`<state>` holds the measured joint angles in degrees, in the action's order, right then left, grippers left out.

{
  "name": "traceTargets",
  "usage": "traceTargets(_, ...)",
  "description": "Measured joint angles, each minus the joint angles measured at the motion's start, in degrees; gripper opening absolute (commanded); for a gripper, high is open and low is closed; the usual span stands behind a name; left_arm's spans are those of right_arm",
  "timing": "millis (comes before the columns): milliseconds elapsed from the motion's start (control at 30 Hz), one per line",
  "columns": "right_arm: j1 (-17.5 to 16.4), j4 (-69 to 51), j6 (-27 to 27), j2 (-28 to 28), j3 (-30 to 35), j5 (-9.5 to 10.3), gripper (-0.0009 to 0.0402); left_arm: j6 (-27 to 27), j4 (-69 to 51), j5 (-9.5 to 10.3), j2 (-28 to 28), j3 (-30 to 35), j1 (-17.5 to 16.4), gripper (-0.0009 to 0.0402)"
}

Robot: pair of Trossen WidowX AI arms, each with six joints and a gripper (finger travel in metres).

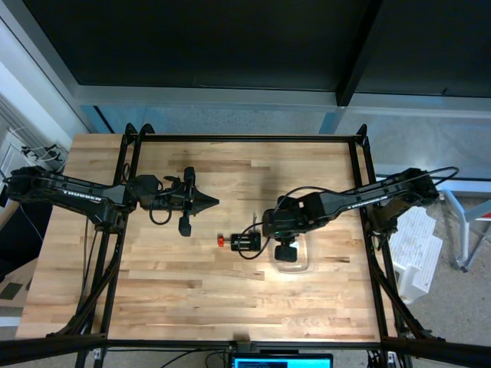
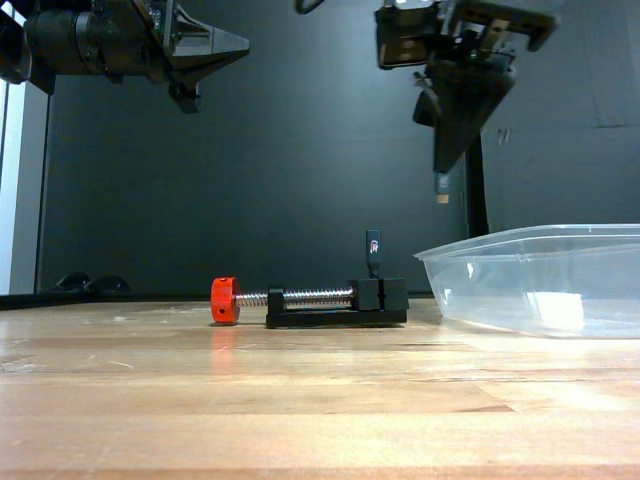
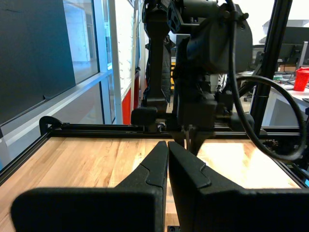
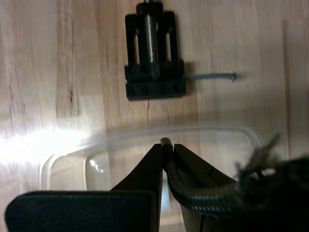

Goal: Pick the USB-C connector and install on taskboard

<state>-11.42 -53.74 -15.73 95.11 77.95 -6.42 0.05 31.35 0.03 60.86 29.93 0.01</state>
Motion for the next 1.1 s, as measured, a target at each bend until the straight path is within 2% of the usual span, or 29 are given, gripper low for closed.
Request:
traceTargets(267,0.17,-0.04,0.2,5.9,5.77,0.04,0.0,-0.02,0.0,0.02,0.0,0.0,0.0,0.0)
traceTargets(700,0.61,0.11,1.55,11.76,11.72,0.04,0.0,-0.02,-0.02,0.0,0.0,0.02,0.0,0.0)
traceTargets(1100,1.2,-0.55,2.4,12.41,12.44,0.0,0.0,-0.02,-0.02,0.02,0.0,0.02,0.0,0.0)
